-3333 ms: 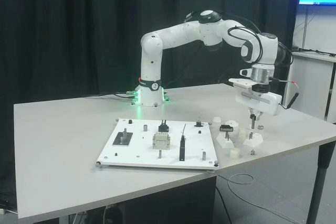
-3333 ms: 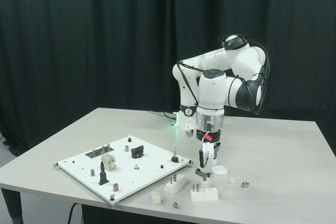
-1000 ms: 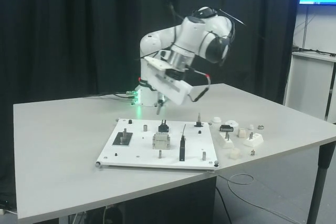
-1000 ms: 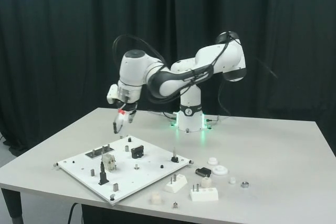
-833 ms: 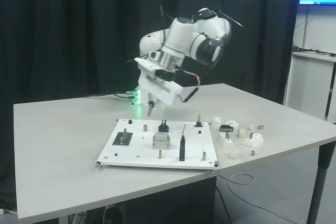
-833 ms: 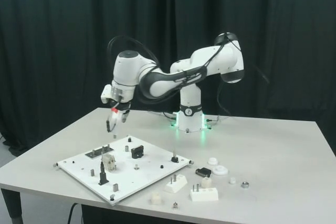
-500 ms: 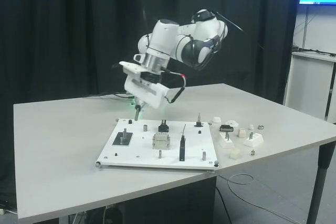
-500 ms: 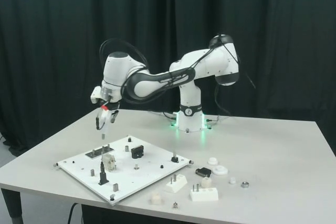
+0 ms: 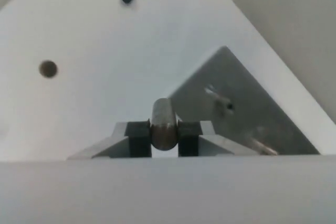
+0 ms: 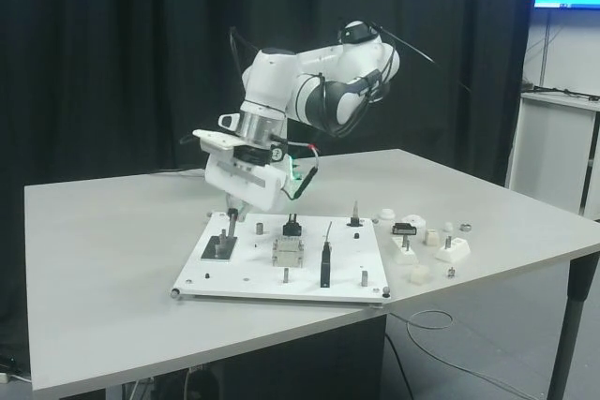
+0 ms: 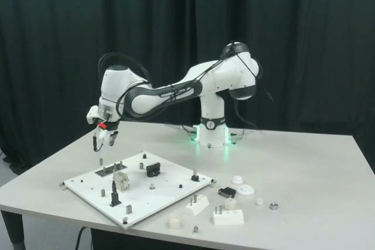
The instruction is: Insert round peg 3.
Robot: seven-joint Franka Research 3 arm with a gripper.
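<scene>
A short grey round peg (image 9: 164, 125) is clamped between the black pads (image 9: 137, 139) of my gripper (image 9: 164, 139), which is shut on it. Seen from the wrist, the peg hangs over the white board (image 9: 105, 51), right at the edge of a grey metal plate (image 9: 231, 103) with small holes. In the first room view, the gripper (image 10: 232, 211) holds the peg a little above that plate (image 10: 220, 248) at the board's left end. The second room view shows the gripper (image 11: 98, 143) above the same plate (image 11: 109, 171), not touching it.
The white board (image 10: 309, 264) carries upright pins, a black connector (image 10: 292, 225) and a grey block (image 10: 287, 250). White holders and small parts (image 10: 422, 236) lie on the grey table (image 10: 103, 259) to the board's right. The arm's base (image 11: 212, 130) glows green behind the board.
The arm has swung from the holders at the right across the board to its left end, carrying the peg, and has come down closer to the grey plate.
</scene>
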